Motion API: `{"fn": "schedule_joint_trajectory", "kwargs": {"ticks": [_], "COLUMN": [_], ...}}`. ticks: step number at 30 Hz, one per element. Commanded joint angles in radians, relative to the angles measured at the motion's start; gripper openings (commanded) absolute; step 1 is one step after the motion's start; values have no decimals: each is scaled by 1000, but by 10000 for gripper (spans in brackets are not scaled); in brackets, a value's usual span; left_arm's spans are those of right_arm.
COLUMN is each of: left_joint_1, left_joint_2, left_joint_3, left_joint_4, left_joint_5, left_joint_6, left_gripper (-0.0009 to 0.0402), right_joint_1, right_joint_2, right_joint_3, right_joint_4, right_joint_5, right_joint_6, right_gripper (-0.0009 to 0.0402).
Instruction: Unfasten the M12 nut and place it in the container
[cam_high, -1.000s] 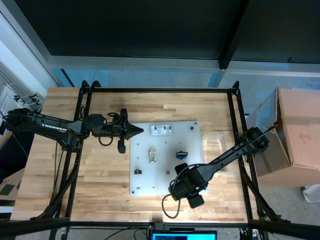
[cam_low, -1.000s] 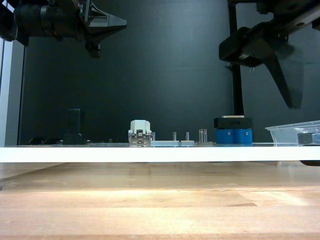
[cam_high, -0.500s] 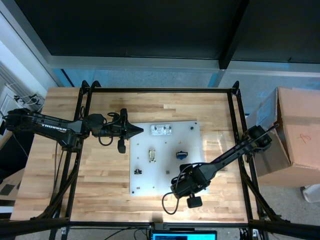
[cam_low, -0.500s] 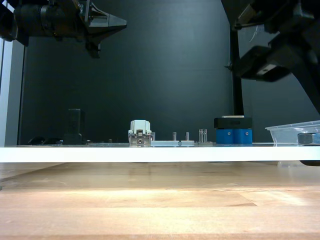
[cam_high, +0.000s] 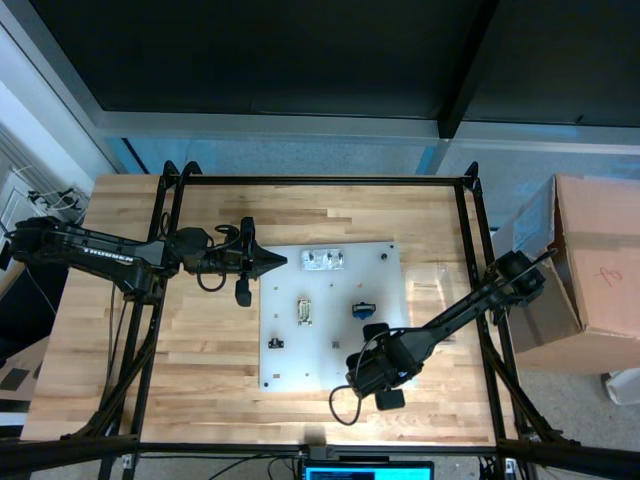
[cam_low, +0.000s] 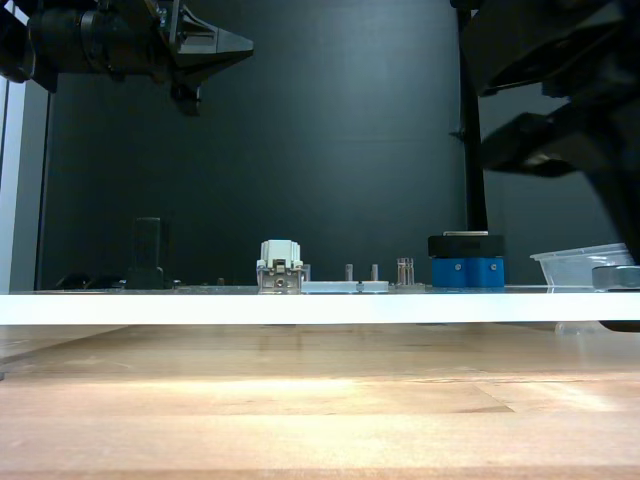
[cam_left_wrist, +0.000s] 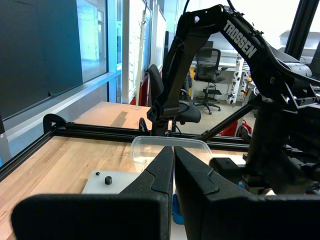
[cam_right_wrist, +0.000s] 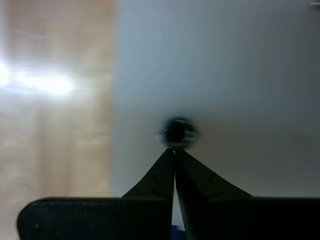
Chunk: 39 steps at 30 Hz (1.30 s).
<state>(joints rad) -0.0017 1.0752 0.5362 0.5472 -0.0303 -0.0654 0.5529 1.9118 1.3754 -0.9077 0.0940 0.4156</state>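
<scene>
Right gripper (cam_right_wrist: 175, 151): fingers pressed together with nothing between them. It hangs over the near right edge of the white board (cam_high: 300, 345), pointing down at it. The tips sit just short of the M12 nut (cam_right_wrist: 187, 133), beside it and not around it.

M12 nut: at that same near right edge of the board. In the right wrist view it is a silver ring around a dark centre, which reads as the nut on its stud (cam_right_wrist: 175, 132). How far up the thread it sits cannot be told. It is not in the container (cam_left_wrist: 150, 140), which stands on the worktop (cam_high: 200, 350) just off the board's right side.

Left gripper (cam_left_wrist: 174, 152): closed and empty, held high by the board's far left corner and pointing across the board.

Step in hand (judgement): unfastening, between grasps. The nut is not yet off its stud.

Next move calls for:
- spreading the fingers;
- centring them so one lands on each side of the nut;
- lowering, closing and turning to loosen.

Alignment is the critical point, since a closed gripper beside the nut cannot turn it.
</scene>
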Motion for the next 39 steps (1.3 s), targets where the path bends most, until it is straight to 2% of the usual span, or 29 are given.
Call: {"fn": "schedule_joint_trajectory", "kwargs": {"ticks": [1,4,5,11,15,21,27,29,33,34,37,39], "left_joint_1": [0,0,0,0,0,0,0,0,0,0,0,0], "left_joint_2": [0,0,0,0,0,0,0,0,0,0,0,0], "left_joint_3": [0,0,0,0,0,0,0,0,0,0,0,0], "left_joint_4": [0,0,0,0,0,0,0,0,0,0,0,1], "left_joint_5": [0,0,0,0,0,0,0,0,0,0,0,0], "left_joint_6": [0,0,0,0,0,0,0,0,0,0,0,0], "left_gripper": [0,0,0,0,0,0,0,0,0,0,0,0], "right_joint_1": [-2,-1,-1,1,5,7,6,6,6,6,6,6], "right_joint_2": [-20,-26,-26,-26,-19,5,7,4,-5,-5,-9,-11], "right_joint_3": [3,3,3,3,3,-1,-1,3,34,47,71,79], "right_joint_4": [-33,-47,-46,2,40,55,46,16,-97,-119,-142,-142], "right_joint_5": [83,87,71,-139,-167,-163,-110,-53,118,134,122,87], "right_joint_6": [28,49,51,56,86,85,85,85,115,124,127,127], "right_gripper": [0,0,0,0,0,0,0,0,0,0,0,0]}}
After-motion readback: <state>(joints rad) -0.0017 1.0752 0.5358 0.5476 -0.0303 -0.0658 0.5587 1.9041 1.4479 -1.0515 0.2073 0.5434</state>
